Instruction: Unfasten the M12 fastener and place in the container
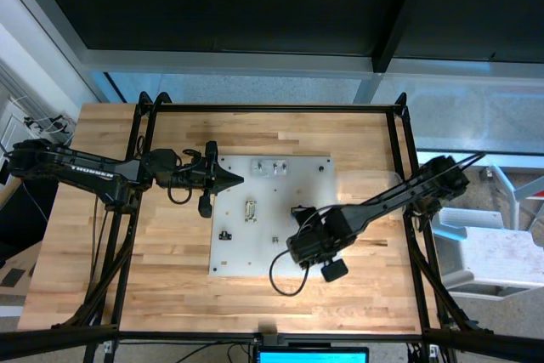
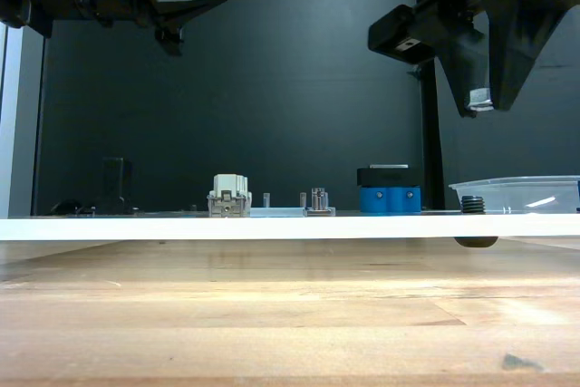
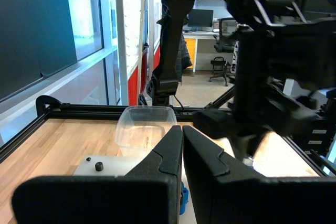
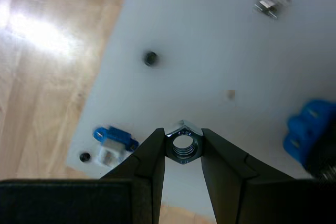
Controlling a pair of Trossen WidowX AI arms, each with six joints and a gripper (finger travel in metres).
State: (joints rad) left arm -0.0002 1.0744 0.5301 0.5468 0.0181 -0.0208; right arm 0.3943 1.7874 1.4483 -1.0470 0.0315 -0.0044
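My right claw (image 4: pixel 182 136) is pinching the small silver hex nut (image 4: pixel 183 146) aloft. The clear plastic tub (image 1: pixel 367 186) is lying below it, rightward and beyond. My left claw (image 1: pixel 231 179) is hanging closed, well apart.

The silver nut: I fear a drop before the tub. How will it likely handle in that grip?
Probably stiff: the nut looks like metal. It may slip, since the right gripper, up above the board, pinches only its smooth flats. Dropped, it might roll. The left gripper hangs shut over the board's left part.
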